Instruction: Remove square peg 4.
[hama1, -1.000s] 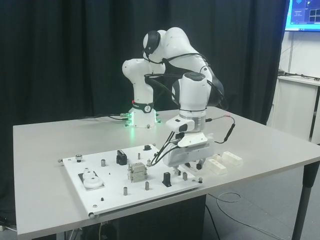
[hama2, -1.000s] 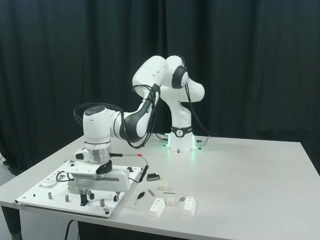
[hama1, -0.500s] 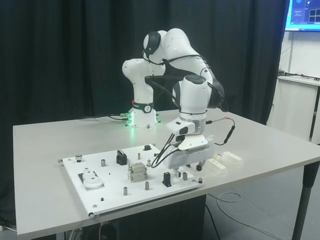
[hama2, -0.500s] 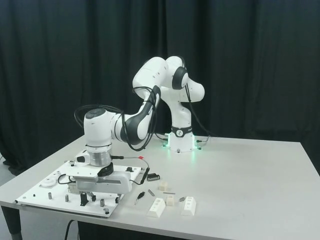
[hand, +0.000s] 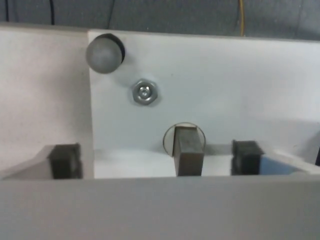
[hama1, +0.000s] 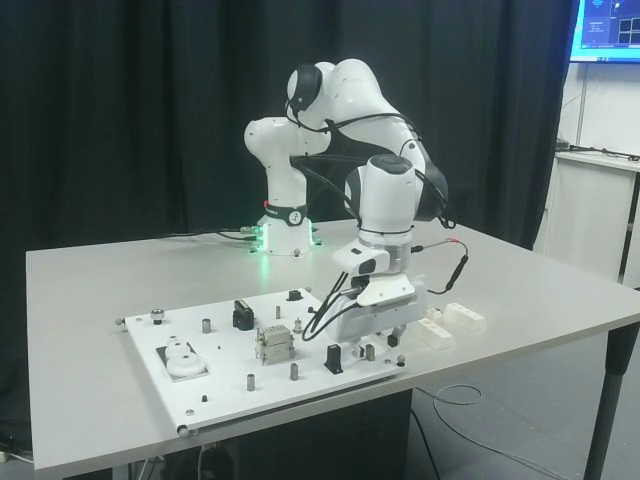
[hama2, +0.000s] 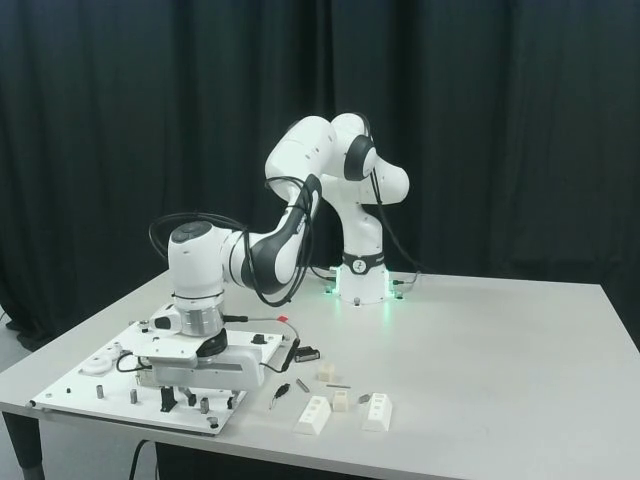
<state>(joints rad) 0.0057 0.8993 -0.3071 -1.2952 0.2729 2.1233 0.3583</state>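
Observation:
Square peg 4 is a short grey post standing upright in a round white socket of the white board. My gripper is open and straddles it. One black fingertip stands well away from the peg, while the other fingertip is close to it with a small gap. From the first room view, the gripper hangs low over the board's front right corner, at the peg. The second room view shows the gripper just above the board.
A grey round knob and a hex bolt sit at the board's corner near the peg. A black block, a grey connector and several small posts also stand on the board. White blocks lie on the grey table beside it.
The arm has lowered the gripper toward the board, bringing the fingers down around the peg at the front right corner. Nothing on the board has moved.

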